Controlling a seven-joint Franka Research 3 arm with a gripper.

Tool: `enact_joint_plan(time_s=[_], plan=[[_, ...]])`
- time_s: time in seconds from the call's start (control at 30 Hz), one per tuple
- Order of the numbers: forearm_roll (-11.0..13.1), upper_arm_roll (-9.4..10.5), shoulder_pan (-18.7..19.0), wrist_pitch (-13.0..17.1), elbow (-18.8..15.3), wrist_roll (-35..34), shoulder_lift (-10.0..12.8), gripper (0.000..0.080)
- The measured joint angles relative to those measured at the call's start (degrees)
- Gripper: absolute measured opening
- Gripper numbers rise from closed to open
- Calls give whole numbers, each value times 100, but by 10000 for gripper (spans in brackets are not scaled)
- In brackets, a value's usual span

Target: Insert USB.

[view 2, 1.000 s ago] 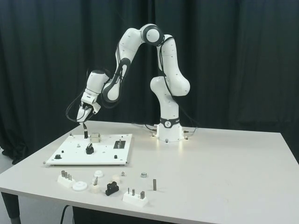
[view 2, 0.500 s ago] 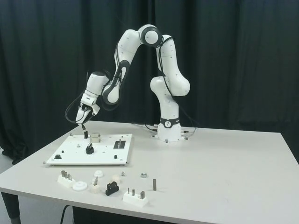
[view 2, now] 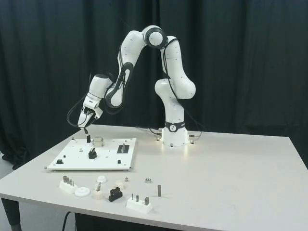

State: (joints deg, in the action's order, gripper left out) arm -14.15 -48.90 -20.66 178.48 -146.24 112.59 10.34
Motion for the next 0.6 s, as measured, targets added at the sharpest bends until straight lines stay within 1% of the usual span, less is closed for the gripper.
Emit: enact_joint_plan(time_s=[0.6], plan=[[-9, -16, -74, -1, -2, 7, -8, 25]])
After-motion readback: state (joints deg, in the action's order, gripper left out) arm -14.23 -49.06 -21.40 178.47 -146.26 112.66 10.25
